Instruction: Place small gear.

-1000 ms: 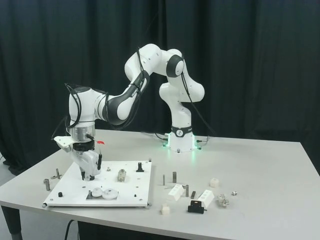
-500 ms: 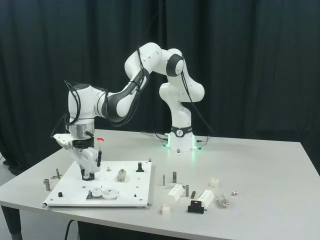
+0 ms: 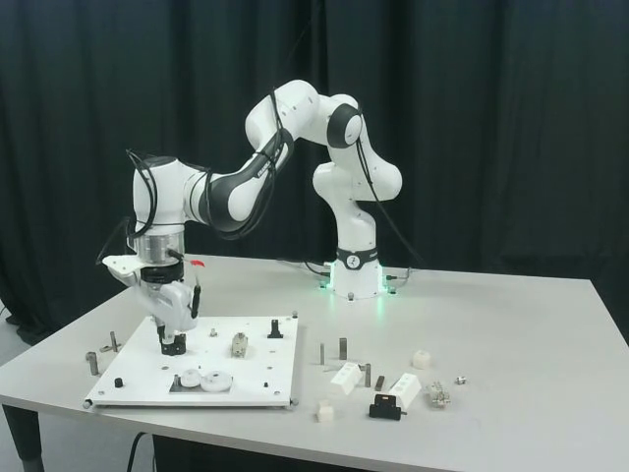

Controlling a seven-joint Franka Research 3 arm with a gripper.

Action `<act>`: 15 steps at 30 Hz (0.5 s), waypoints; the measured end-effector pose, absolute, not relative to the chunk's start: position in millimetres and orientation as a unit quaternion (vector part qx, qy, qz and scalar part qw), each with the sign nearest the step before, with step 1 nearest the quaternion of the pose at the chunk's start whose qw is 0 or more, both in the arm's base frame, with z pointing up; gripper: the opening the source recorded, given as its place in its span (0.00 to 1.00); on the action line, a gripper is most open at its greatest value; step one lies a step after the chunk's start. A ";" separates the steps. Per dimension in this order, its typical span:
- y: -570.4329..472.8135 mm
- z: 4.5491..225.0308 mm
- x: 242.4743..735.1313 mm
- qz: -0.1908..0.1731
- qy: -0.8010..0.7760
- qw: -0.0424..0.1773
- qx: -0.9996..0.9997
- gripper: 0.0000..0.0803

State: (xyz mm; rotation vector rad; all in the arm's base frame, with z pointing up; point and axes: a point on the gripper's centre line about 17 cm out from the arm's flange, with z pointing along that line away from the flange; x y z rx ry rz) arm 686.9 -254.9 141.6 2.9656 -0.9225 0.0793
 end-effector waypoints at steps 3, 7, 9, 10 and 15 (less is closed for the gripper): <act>-249.0 146.1 689.4 0.026 -0.297 0.011 0.955 0.17; -236.8 152.2 695.0 0.029 -0.294 0.002 0.955 0.17; -228.7 155.6 698.7 0.032 -0.291 -0.002 0.956 0.17; -224.4 157.4 700.5 0.033 -0.289 -0.004 0.957 0.17; -199.0 166.7 709.1 0.034 -0.263 -0.010 0.964 0.17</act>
